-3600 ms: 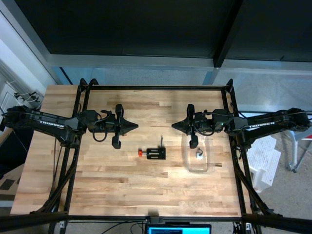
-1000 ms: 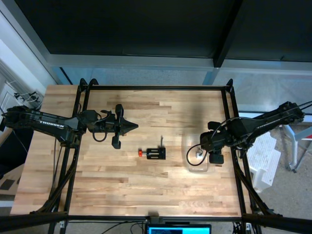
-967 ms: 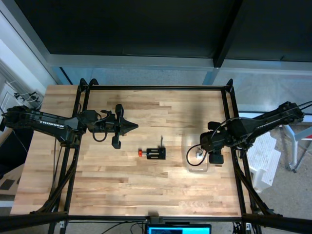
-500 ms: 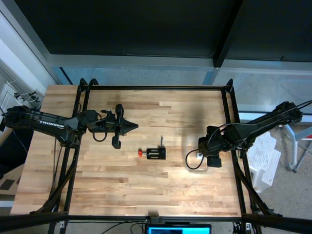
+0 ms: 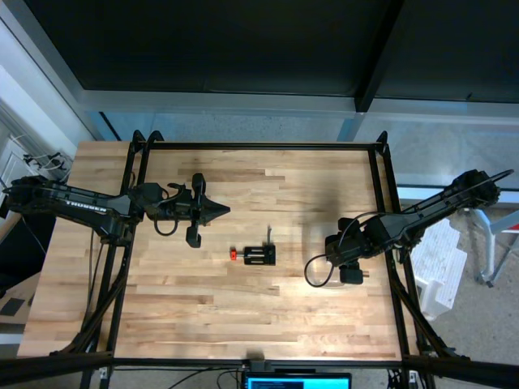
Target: Pick the USB-C connector and install on taskboard
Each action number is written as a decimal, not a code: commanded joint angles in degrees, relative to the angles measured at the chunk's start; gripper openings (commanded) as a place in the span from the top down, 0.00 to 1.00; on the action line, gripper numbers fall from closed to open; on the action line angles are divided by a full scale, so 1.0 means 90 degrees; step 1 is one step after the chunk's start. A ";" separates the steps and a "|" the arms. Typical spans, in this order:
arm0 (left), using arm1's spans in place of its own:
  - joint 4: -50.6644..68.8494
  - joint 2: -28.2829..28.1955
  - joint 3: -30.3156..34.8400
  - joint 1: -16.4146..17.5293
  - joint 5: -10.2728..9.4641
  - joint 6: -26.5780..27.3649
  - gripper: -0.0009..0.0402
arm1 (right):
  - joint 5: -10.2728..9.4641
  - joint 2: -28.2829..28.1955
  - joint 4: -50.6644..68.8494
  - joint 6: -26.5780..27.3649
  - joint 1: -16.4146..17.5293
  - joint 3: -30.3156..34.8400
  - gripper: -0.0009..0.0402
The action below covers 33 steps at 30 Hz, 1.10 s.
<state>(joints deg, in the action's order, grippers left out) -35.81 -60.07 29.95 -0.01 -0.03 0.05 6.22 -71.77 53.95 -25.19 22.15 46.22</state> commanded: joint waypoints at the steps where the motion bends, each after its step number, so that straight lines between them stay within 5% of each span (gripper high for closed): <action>1: 0.0000 -0.0002 0.0000 0.0000 0.0000 -0.0002 0.98 | -0.0002 -0.0073 -0.0233 0.0012 0.0000 -0.0114 0.47; 20: 0.0000 -0.0002 0.0000 0.0002 0.0000 -0.0002 0.98 | -0.0141 -0.0420 -0.0731 0.0330 -0.0107 -0.0393 0.48; 33: -0.0002 -0.0002 0.0000 0.0000 0.0000 -0.0002 0.98 | 0.0024 -0.0420 -0.0772 0.0406 -0.0180 -0.0396 0.66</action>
<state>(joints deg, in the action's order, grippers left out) -35.81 -60.07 29.93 -0.01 -0.03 0.03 6.28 -75.55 47.05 -21.54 20.56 42.63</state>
